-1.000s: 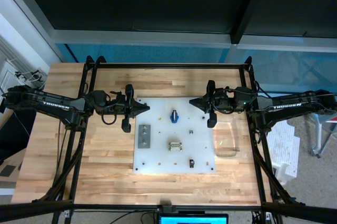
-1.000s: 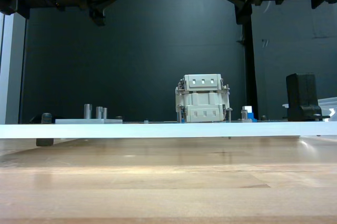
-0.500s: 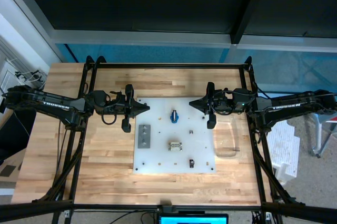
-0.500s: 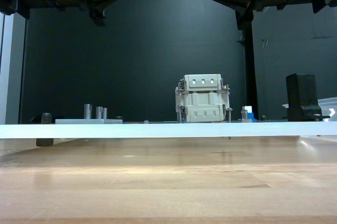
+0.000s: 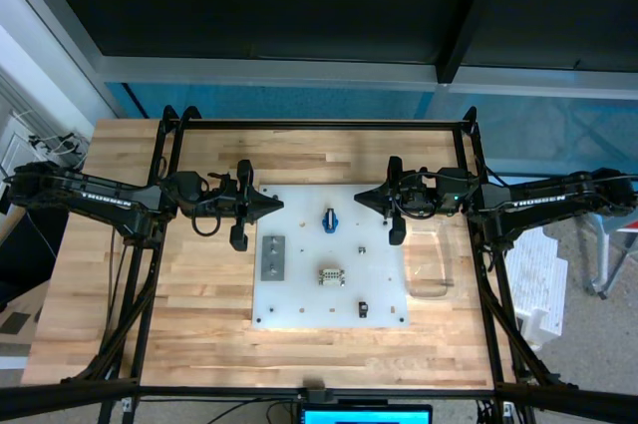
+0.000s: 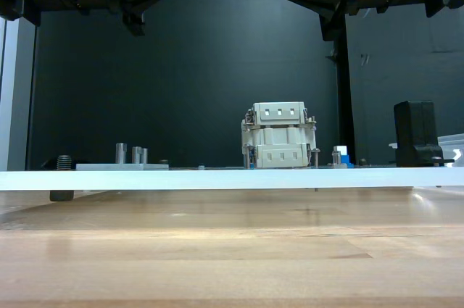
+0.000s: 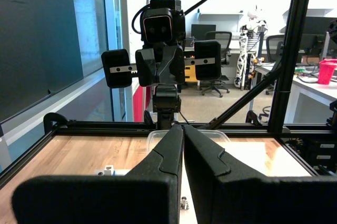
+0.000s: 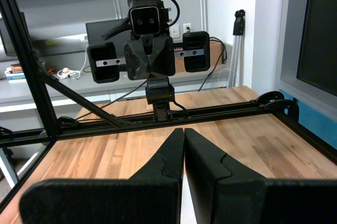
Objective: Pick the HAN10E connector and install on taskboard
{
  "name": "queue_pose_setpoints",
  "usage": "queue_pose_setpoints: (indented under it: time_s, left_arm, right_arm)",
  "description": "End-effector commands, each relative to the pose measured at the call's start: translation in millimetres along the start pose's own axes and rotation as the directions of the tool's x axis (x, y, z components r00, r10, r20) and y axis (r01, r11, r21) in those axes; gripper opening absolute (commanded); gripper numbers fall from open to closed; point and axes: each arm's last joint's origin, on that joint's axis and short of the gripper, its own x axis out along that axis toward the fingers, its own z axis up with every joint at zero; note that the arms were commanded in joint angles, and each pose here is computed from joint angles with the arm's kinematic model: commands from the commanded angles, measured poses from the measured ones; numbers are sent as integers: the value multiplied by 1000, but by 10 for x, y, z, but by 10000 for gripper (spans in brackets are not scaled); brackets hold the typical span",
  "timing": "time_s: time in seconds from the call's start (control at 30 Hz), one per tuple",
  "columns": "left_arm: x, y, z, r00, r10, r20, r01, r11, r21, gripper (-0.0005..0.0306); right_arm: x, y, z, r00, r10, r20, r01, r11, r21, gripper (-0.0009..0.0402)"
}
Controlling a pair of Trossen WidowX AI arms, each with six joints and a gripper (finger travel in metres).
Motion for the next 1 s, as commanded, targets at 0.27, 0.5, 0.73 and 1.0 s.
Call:
queue_pose_setpoints:
  time_s: [0.27,0.5,0.73,1.0]
  left_arm:
    - [1,0,0,1000,0,0,0,1000,0,1]
    - [1,0,-1,1000,0,0,0,1000,0,1]
    - [1,1,0,1000,0,0,0,1000,0,1]
    - [1,0,-1,1000,0,0,0,1000,0,1]
  right_arm:
    - [-1,-1,-14,1000,0,-5,0,1000,-1,0]
    - [-1,9,-14,1000,22,-8,-22,1000,7,0]
    - [0,9,-12,1000,21,-6,-21,1000,7,0]
    - [-1,9,-14,1000,19,-7,-19,1000,20,0]
